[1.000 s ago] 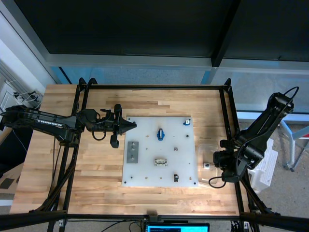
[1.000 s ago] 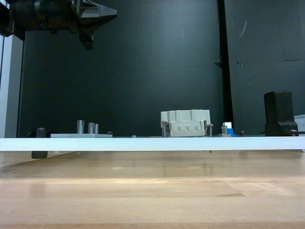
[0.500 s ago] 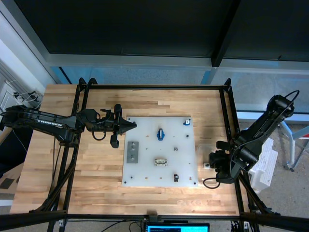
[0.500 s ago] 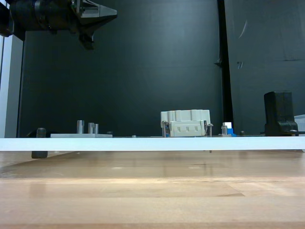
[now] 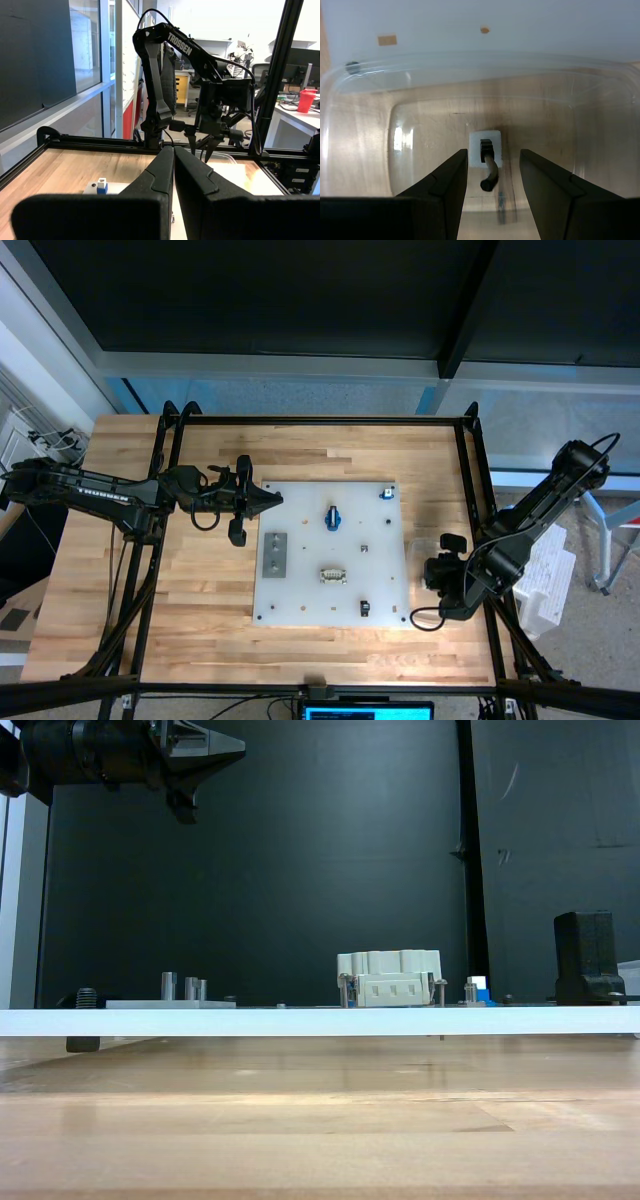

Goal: Pick the USB connector and install on taskboard

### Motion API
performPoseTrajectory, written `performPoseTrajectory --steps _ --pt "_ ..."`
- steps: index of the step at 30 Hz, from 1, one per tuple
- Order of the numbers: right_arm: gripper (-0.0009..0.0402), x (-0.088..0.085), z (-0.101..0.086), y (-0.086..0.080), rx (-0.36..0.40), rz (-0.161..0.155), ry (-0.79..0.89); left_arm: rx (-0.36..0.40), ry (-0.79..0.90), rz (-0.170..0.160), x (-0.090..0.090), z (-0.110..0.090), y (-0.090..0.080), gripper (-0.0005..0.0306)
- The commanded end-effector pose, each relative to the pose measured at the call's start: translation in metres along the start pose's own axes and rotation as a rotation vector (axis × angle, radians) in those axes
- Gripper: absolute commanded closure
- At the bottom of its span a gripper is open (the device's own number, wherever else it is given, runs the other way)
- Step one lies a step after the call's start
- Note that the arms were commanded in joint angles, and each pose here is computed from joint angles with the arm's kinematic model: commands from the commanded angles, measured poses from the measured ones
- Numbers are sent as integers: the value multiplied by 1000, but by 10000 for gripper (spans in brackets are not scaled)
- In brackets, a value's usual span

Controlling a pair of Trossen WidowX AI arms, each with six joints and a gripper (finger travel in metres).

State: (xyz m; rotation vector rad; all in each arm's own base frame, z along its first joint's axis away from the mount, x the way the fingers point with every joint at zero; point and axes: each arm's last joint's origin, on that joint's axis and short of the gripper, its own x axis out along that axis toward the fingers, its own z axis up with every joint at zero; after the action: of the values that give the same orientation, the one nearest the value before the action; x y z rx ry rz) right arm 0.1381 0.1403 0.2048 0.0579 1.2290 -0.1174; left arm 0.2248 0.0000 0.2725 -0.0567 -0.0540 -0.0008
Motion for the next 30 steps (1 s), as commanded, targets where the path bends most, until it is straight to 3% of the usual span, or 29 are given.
performPoseTrajectory --steps 1,8,30 --pt "251 4 -1 0 0 2 0 0 0 0 0 0 0 300" --pt "251 12 -4 1 -3 -15 12 0 0 0 0 0 0 300" --pt "252 30 -10 2 5 -9 5 0 0 0 0 0 0 300"
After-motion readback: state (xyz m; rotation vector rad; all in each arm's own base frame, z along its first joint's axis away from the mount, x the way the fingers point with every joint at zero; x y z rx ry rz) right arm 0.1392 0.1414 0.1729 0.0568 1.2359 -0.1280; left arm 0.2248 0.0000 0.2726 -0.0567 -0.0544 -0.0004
